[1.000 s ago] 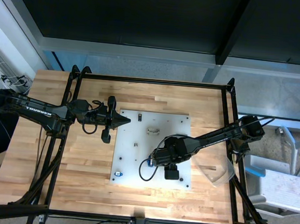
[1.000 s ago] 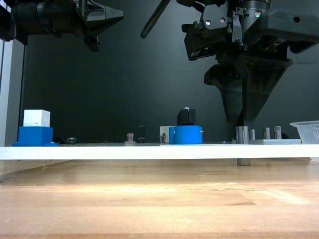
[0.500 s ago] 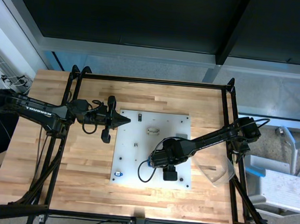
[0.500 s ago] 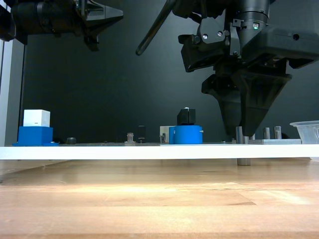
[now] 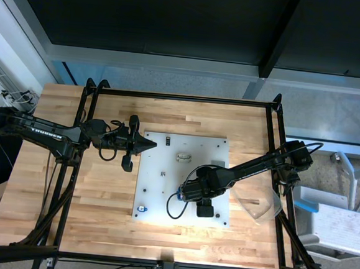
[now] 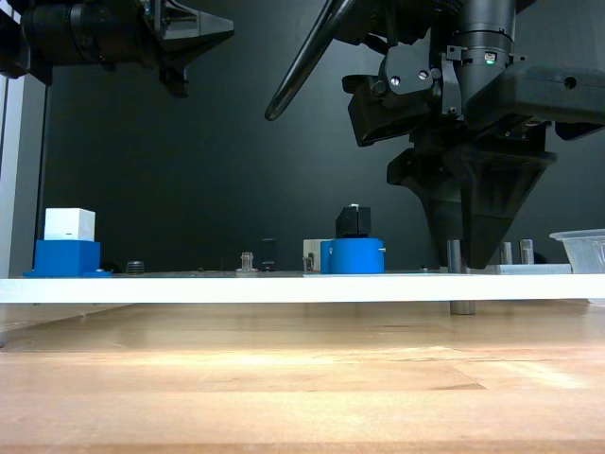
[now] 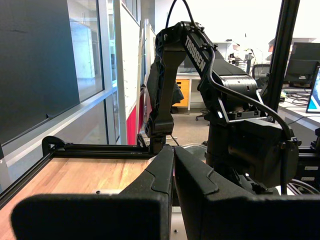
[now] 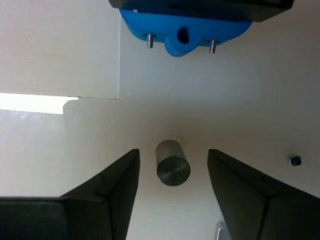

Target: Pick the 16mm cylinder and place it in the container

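The 16mm cylinder (image 8: 172,163) is a short silver peg standing upright on the white board (image 5: 164,171). My right gripper (image 8: 172,153) is open, with one finger on each side of the peg and a gap to both. In the low view the right gripper (image 6: 470,260) reaches down to the board, and the cylinder (image 6: 454,255) shows partly beside its fingers. The right gripper (image 5: 191,190) covers the peg in the high view. The clear container (image 5: 256,208) sits on the table to the right of the board. My left gripper (image 5: 151,144) hovers shut over the board's left edge.
A blue round part (image 6: 356,255) with a black top stands mid-board, and a blue base with a white cube (image 6: 68,248) at the left. Thin pegs (image 6: 515,252) stand between the cylinder and the container (image 6: 581,248). A blue fixture (image 8: 185,30) lies just beyond the peg.
My right gripper has come down from just above the cylinder, and its open fingers now stand around it near the board. The left arm has not moved.
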Tool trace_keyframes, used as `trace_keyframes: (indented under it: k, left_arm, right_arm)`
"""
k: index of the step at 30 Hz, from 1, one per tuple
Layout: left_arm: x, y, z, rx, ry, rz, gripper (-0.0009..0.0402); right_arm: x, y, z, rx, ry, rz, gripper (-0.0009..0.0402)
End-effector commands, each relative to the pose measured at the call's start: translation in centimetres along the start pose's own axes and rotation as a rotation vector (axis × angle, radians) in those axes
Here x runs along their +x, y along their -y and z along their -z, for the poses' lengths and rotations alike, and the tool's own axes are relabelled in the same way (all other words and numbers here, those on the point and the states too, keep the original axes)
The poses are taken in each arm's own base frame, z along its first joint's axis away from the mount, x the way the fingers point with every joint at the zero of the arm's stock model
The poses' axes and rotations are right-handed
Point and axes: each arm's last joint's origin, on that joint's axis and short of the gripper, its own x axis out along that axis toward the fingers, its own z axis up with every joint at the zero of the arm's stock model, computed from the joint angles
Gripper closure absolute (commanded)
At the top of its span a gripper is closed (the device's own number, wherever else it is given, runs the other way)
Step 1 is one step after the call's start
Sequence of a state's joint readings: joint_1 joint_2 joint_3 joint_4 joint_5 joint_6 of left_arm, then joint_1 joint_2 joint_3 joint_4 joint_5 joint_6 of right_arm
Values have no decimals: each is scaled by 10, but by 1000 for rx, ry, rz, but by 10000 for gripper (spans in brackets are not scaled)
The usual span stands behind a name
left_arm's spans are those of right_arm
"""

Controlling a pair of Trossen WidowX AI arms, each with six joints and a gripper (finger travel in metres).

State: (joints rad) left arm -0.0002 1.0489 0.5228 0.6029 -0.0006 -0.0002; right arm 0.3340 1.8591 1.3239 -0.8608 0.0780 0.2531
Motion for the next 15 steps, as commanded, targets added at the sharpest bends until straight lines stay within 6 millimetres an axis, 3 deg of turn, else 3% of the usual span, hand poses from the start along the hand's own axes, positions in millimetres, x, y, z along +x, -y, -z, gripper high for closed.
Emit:
trace_keyframes:
  k: [1, 15]
  left_arm:
    - [0, 0, 0, 0, 0, 0, 393]
    - [0, 0, 0, 0, 0, 0, 393]
  right_arm:
    - [0, 0, 0, 0, 0, 0, 234]
    - [0, 0, 0, 1, -1, -1, 314]
